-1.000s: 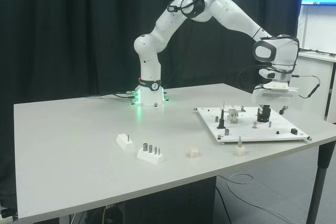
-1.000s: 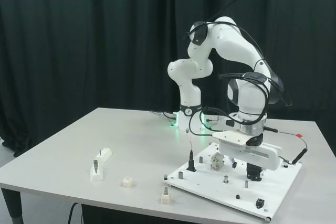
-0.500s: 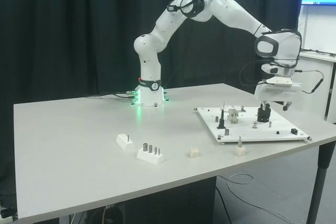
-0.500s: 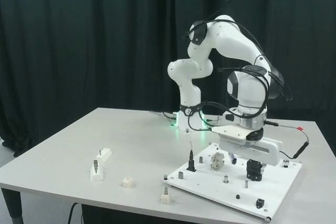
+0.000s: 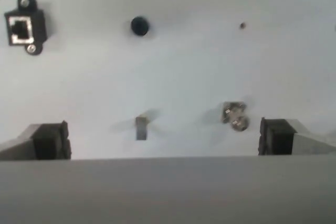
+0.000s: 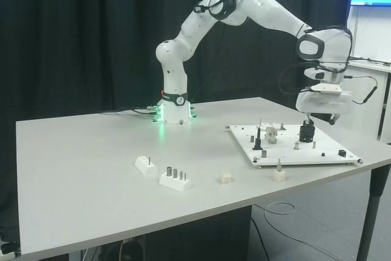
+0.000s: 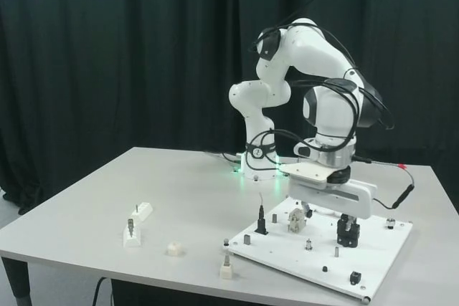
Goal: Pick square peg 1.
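Now, arm: the white Franka arm reaches from its base at the far side of the grey worktop out over the white assembly board on the right.
Gripper: the gripper hangs just above the board, its black fingers spread wide apart and clamped on nothing.
Square peg 1: the square peg stands upright on the board, between the two fingertips and touching neither; in the second room view it is the small grey post near the gripper.
Neighbours: a metal screw fitting sits just beside the peg; a black network socket and a black round button lie well apart from it.
Elsewhere: white peg holders rest on the worktop's left half.
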### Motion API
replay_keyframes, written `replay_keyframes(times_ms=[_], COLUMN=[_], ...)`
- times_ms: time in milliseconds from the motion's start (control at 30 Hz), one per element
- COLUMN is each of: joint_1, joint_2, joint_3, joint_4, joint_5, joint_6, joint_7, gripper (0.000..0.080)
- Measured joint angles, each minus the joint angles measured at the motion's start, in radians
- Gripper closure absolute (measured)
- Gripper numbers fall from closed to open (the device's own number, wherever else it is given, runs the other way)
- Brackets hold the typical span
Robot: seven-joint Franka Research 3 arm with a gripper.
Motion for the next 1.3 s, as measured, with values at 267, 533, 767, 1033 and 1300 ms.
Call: replay_keyframes(times_ms=[267, 533, 767, 1033, 1300], joint_1=[-0.005, -0.031, -0.095, -0.206, -0.322], joint_2=[0.0, -0.001, -0.016, -0.035, -0.048], joint_3=[-0.053, -0.103, -0.115, -0.116, -0.115], joint_4=[0.017, 0.028, 0.028, 0.026, 0.004], joint_5=[0.0, 0.001, 0.001, 0.0, -0.001], joint_6=[-0.039, -0.085, -0.132, -0.187, -0.205], joint_7=[-0.087, -0.22, -0.348, -0.524, -0.702], gripper=[0.0003, 0.0003, 0.0003, 0.0003, 0.0003])
